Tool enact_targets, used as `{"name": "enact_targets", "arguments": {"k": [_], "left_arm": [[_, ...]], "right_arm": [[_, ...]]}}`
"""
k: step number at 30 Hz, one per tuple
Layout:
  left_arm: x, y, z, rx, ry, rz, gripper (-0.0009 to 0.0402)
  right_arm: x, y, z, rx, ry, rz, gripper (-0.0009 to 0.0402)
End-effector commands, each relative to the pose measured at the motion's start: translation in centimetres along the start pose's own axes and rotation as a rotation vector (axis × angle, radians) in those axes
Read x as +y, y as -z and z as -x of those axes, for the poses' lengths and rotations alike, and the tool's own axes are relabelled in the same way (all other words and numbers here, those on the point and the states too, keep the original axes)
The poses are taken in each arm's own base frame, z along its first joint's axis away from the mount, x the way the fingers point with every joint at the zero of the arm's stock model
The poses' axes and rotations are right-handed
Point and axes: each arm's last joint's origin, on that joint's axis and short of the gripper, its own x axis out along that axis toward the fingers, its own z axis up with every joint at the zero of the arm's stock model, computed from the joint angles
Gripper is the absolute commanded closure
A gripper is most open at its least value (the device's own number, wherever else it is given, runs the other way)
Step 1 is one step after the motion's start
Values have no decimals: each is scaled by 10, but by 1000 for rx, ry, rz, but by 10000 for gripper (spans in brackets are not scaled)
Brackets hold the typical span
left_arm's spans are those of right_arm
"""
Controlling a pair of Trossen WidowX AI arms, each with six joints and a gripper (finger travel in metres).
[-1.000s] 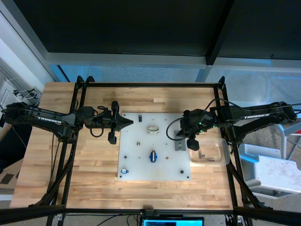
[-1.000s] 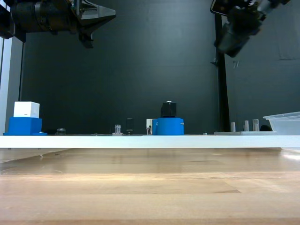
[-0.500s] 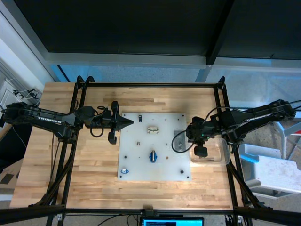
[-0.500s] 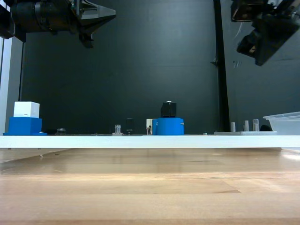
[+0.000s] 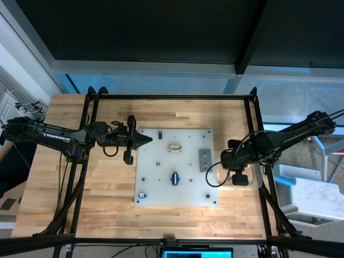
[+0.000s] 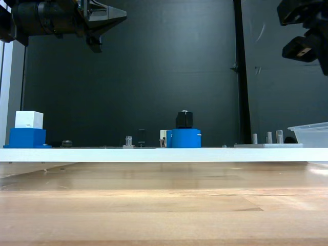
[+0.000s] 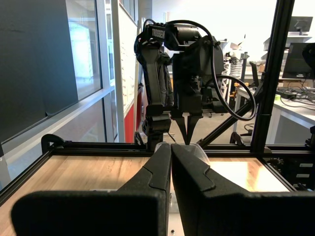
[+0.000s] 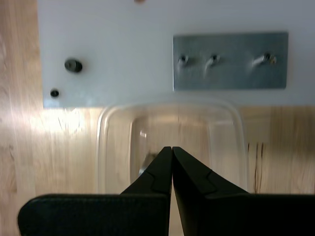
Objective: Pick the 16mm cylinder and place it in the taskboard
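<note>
Wooden worktop [image 5: 107, 204] inside a black frame [image 5: 172, 97], white taskboard [image 5: 161, 177] centred. Left end effector [image 7: 171, 147] closed, high over the board's left edge. Right end effector [image 8: 172, 148] closed above the clear bin [image 8: 102, 147]; the 16mm cylinder [image 8: 144, 169] lies inside, blurred.

TROSSEN, seemingly, on left arm [image 5: 52, 135]

Two arms [image 5: 48, 131] [image 5: 279, 138], one taskboard [image 5: 161, 183], one clear bin [image 8: 115, 137], one grey block [image 8: 231, 73] bearing three pegs [image 8: 212, 59].
</note>
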Motion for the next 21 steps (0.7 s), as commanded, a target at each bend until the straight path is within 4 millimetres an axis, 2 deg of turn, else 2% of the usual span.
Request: {"name": "enact_targets", "arguments": {"k": [1, 21], "left_arm": [[0, 0, 0, 0, 0, 0, 393], [0, 0, 0, 0, 0, 0, 393]], "right_arm": [[3, 3, 0, 22, -2, 2, 393], [13, 17, -1, 113, 15, 21, 393]]}}
